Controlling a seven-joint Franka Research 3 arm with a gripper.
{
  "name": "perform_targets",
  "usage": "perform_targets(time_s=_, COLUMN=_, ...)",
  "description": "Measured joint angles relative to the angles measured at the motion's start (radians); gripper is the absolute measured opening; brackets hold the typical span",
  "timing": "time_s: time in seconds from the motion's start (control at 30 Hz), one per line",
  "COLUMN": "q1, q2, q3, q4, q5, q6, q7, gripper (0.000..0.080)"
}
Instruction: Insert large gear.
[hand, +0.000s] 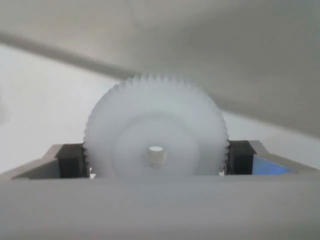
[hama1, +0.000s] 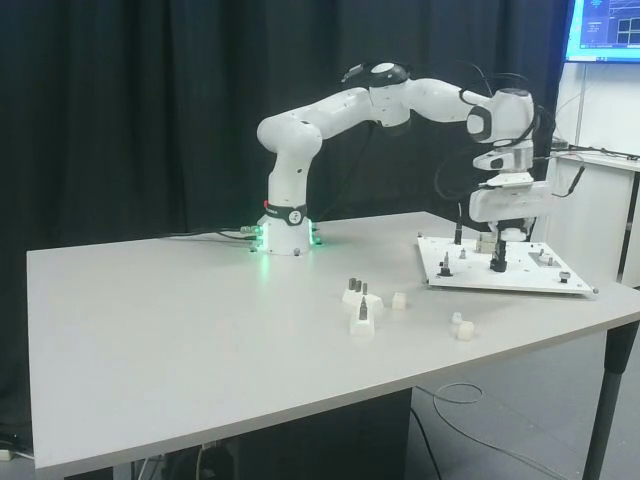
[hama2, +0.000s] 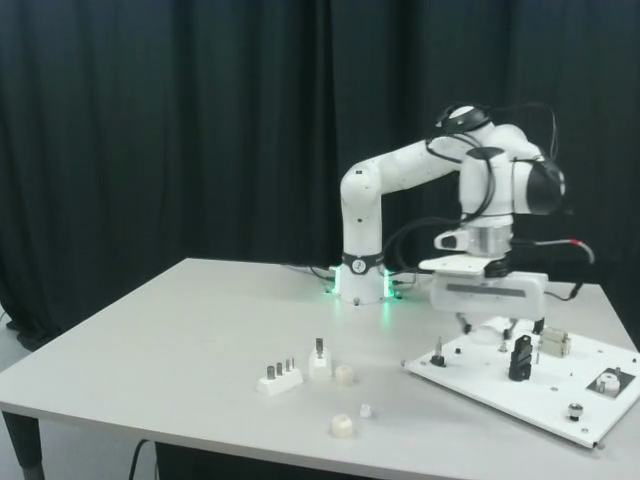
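Note:
In the wrist view a large white gear (hand: 156, 127) with a centre hole stands on edge between my black fingertips (hand: 241, 156). My gripper (hand: 156, 161) is shut on it. From the first room view, the gripper (hama1: 503, 238) hangs just above the white assembly board (hama1: 540, 283) at the table's right end. In the second room view the gear (hama2: 488, 331) shows as a pale disc under the gripper (hama2: 490, 322), a little above the board (hama2: 560, 405). The peg or hole under the gear is hidden.
On the board stand a black block (hama2: 519, 358), a thin peg (hama2: 437, 352) and small fittings (hama2: 609, 381). White part holders with pegs (hama2: 280, 378) and loose white pieces (hama2: 342, 425) lie mid-table. The arm's base (hama1: 284, 232) glows green at the back.

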Motion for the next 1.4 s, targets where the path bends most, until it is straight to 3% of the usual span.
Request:
perform_targets(time_s=0.4, q1=0.015, q2=0.001, q3=0.016, q4=0.139, q5=-0.007, q6=-0.074, q7=0.184, gripper=0.0597)
perform_targets(time_s=0.97, q1=0.036, q2=0.008, q3=0.086, q4=0.299, q5=-0.023, q6=-0.08, q7=0.416, gripper=0.0597)
perform_targets(time_s=1.4, q1=0.065, q2=0.038, q3=0.12, q4=0.374, q5=-0.045, q6=-0.076, q7=0.539, gripper=0.0597)
